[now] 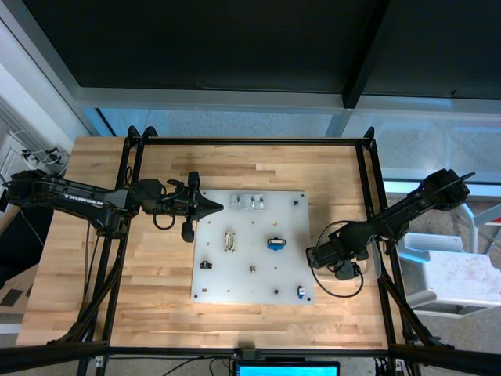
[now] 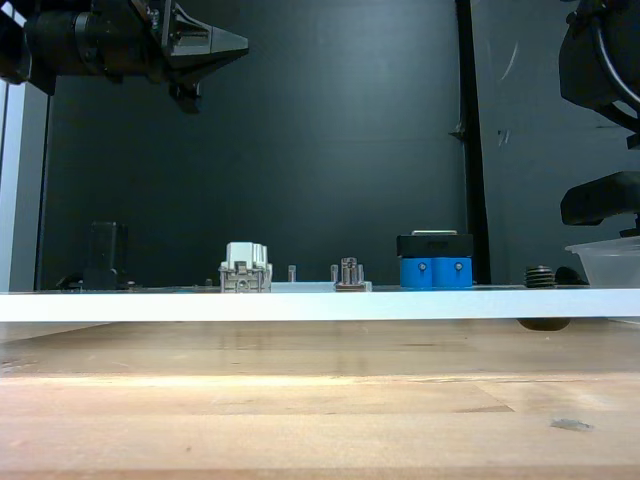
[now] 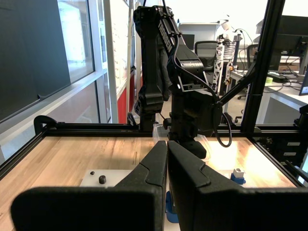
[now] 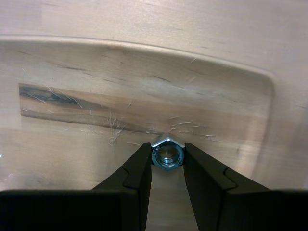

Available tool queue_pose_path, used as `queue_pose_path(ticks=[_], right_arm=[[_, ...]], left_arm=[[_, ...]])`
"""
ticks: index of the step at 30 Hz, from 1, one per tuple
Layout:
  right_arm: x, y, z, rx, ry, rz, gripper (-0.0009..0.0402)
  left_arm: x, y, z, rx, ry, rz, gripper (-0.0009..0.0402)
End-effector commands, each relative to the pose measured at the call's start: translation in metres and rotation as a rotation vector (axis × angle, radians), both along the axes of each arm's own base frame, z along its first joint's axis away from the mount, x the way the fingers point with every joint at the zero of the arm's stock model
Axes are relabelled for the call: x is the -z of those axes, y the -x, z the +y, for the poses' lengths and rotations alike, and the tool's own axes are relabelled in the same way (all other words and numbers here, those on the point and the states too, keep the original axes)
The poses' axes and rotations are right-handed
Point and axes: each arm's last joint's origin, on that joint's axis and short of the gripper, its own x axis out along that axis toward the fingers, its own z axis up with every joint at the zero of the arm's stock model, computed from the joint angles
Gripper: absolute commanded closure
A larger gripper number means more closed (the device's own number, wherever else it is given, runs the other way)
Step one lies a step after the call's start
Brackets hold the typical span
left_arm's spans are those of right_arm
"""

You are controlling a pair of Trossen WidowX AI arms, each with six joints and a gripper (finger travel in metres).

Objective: Pick the M12 fastener and fasten on the M12 threads

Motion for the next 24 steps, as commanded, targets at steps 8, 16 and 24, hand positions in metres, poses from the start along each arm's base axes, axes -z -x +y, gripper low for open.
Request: queue_pose_path(ticks=[8,16,24], right_arm=[[-0.014,-0.004,0.002,0.073,-0.009,-0.013,0.0343],[-0.048,-0.011,0.005,0.077,-0.012,-0.017,0.0341],[-0.082,-0.025,0.013,0.106,-0.027,-0.040,0.0341]], left_arm=[[0.000,0.000,0.000,0.000,0.000,0.000,0.0393],[0.000,0.000,0.000,0.000,0.000,0.000,0.0393],[0.000,0.000,0.000,0.000,0.000,0.000,0.0393]])
